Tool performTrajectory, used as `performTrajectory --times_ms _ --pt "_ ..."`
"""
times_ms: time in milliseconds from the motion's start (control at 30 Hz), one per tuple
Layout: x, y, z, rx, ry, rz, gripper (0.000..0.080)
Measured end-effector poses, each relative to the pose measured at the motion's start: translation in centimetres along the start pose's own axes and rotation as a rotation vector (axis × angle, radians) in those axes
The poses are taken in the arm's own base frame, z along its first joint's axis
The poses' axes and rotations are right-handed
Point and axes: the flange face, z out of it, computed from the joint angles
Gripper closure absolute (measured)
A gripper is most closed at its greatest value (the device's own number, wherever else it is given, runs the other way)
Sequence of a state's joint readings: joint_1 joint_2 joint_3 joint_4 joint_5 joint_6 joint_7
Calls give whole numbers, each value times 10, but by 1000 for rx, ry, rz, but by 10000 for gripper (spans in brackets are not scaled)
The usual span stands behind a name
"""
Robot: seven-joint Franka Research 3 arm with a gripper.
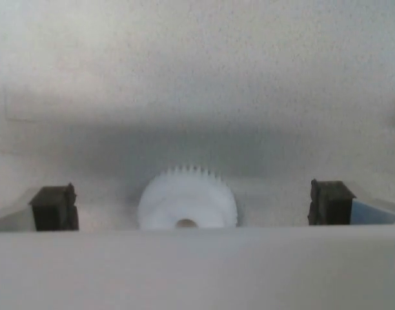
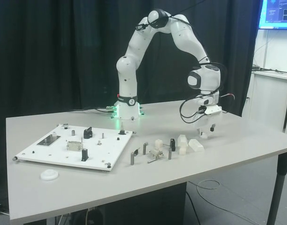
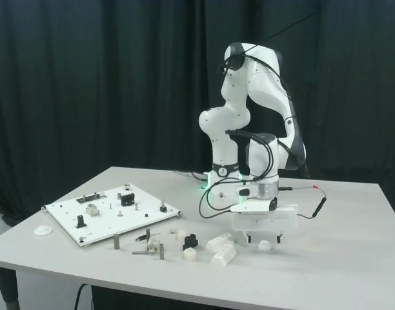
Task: Remove round peg 4.
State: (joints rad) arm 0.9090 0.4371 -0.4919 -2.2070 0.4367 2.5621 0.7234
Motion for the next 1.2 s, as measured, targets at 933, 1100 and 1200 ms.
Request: performTrajectory --times_ms 933,1100,1200 --pt "5 -2 -6 4 -2 1 3" --pt "7 -3 -8 7 -2 3 3" --pt "8 -4 -10 9 0 0 3"
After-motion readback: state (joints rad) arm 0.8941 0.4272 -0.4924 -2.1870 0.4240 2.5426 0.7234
